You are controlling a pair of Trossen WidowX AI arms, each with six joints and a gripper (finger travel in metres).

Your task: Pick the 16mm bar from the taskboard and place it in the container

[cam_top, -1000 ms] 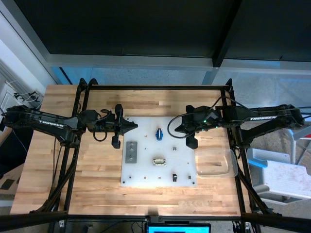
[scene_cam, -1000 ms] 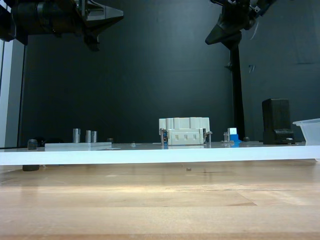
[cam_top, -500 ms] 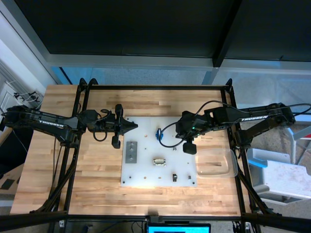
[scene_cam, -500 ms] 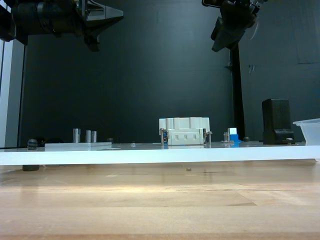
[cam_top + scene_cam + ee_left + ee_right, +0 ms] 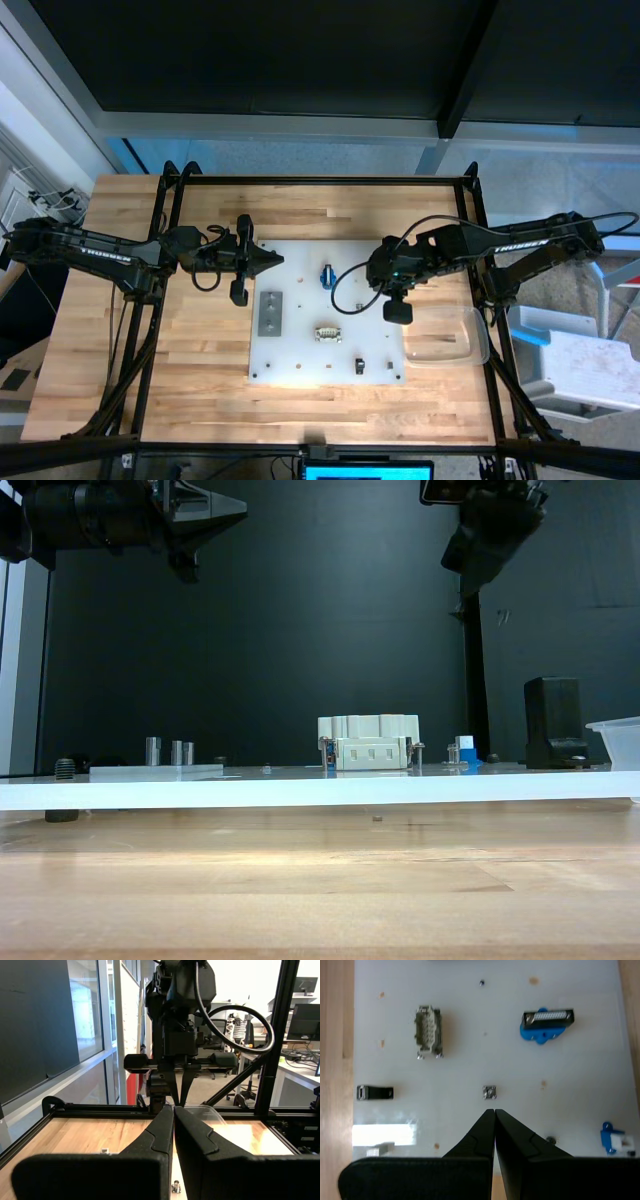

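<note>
The white taskboard (image 5: 300, 352) lies mid-table. Its grey block (image 5: 270, 312) holds short metal bars (image 5: 152, 750) that stand upright; which one is the 16mm bar I cannot tell. The clear container (image 5: 446, 338) sits on the wood just right of the board. My right gripper (image 5: 372, 272) hangs high over the board's right half, pointing straight down, shut and empty, its tips (image 5: 494, 1110) above bare white board (image 5: 470, 1070) near a small metal fitting (image 5: 490, 1091). My left gripper (image 5: 277, 259) hovers at the board's far left corner, shut and empty (image 5: 173, 1107).
On the board are a blue connector (image 5: 327, 275), a metal multi-pin connector (image 5: 326, 333) and a small black piece (image 5: 359, 363). In the low view a black block (image 5: 552, 722) stands near the container's rim (image 5: 615, 727). A black frame borders the table.
The right arm has swung toward the table's near side and tipped its gripper to point down at the board. The left arm has stayed still.
</note>
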